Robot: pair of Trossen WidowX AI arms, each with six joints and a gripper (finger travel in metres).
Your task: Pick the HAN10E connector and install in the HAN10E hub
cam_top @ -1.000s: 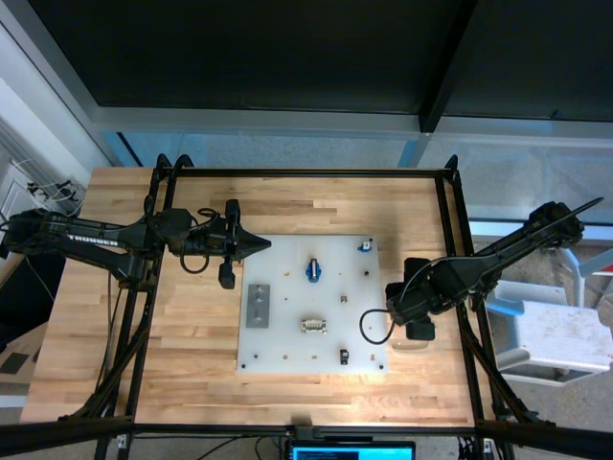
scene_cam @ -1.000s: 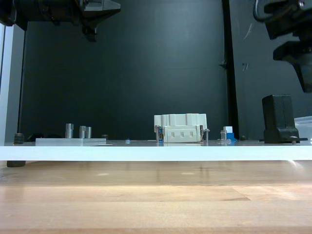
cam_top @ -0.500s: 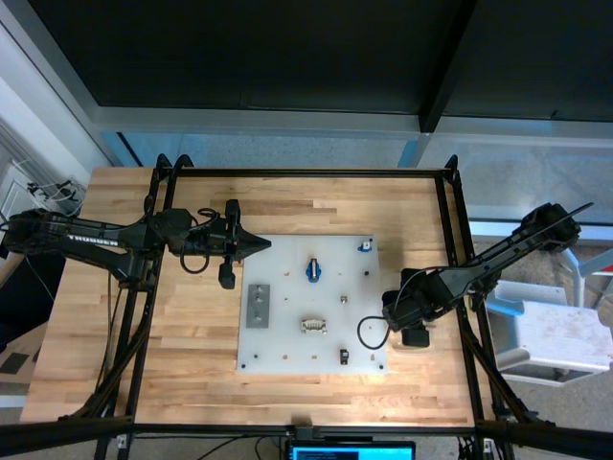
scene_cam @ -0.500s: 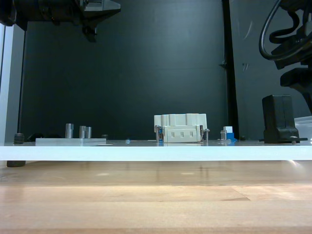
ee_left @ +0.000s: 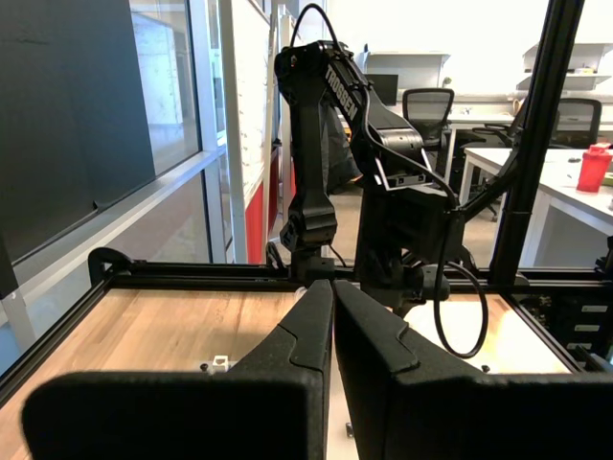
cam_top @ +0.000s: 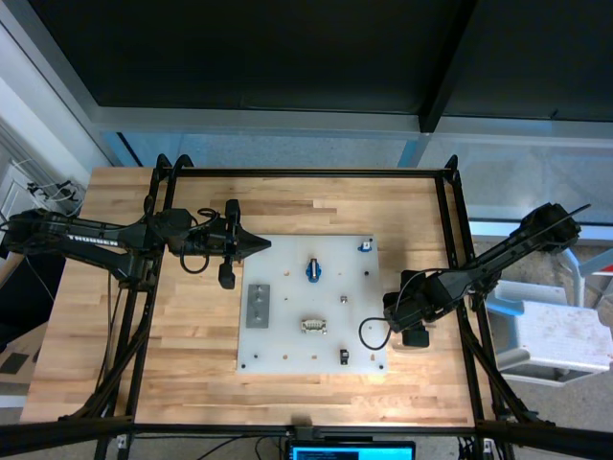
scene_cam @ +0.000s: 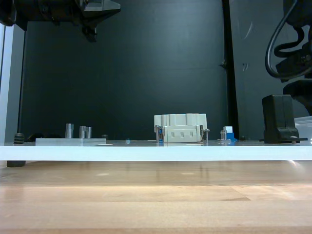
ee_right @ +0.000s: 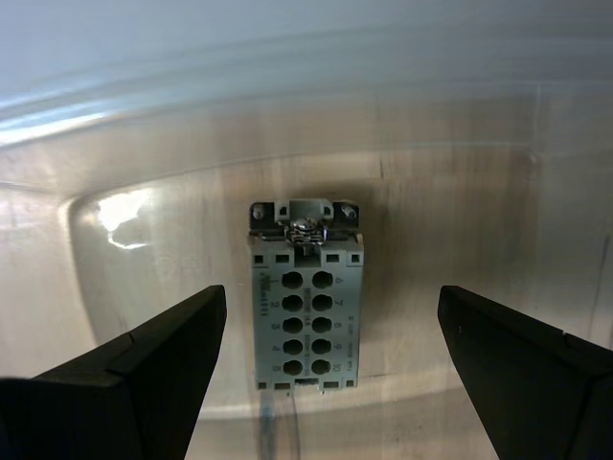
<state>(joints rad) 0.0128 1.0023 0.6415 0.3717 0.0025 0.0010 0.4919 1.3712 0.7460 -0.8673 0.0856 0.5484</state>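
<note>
As seen from above, the wooden table (cam_top: 192,383) carries a white plate (cam_top: 278,356) at its centre, inside a black frame (cam_top: 306,173).

Left arm (cam_top: 86,238): it reaches in from the left edge. The left gripper (cam_top: 261,245) hangs at the plate's far left corner, above the surface. Its fingers (ee_left: 374,355) are pressed flat together along their length and have nothing between them.

Right arm (cam_top: 512,244): it reaches in from the right edge. The right gripper (cam_top: 407,324) points down just off the plate's right edge. Its fingers (ee_right: 144,369) are spread wide and grip nothing.

Grey metal block (cam_top: 259,305): it is mounted on the left part of the plate.

HAN10E hub (cam_top: 313,328): it is fixed upright on the plate, towards the near edge, right of the grey block and well apart from both grippers.

HAN10E connector (ee_right: 306,292): it lies flat on the floor of a clear tray (ee_right: 192,105), directly under the right gripper. Its face with two columns of numbered holes is turned up, and a metal screw clamp sits at one end. The open fingers flank it with a clear gap on each side; neither touches it. How far above it they stand cannot be told.

Blue part (cam_top: 314,270): it sits on the plate, beyond the hub.

Small black part (cam_top: 345,357): it stands near the plate's near right corner.
</note>
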